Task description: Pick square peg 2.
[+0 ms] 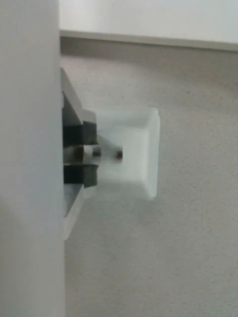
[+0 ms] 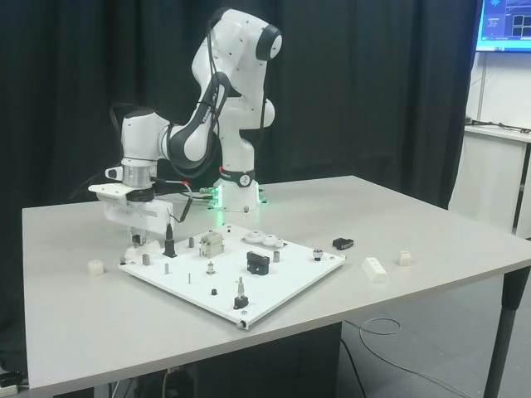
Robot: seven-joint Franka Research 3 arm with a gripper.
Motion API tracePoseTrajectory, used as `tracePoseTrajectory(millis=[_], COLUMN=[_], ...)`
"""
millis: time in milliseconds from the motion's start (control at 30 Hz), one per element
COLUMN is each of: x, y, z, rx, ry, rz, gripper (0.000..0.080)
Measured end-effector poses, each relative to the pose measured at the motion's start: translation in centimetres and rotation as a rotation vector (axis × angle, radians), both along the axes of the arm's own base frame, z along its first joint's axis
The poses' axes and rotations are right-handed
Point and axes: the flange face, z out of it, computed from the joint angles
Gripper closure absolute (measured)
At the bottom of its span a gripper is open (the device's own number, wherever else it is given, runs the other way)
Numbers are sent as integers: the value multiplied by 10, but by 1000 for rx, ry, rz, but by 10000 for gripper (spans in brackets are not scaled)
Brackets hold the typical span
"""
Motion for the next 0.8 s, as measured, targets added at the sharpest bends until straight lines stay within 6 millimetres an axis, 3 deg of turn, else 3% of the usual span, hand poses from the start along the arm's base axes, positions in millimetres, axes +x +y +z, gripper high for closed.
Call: tracePoseTrajectory(millis=[67, 100, 467, 800], x=[0, 0, 1, -5], y=[0, 0, -3, -8], z=[0, 0, 12, 39], rx=[0, 1, 8, 57], ry=[0, -1, -29, -85], rz=[0, 0, 0, 13], gripper=[476, 726, 726, 726])
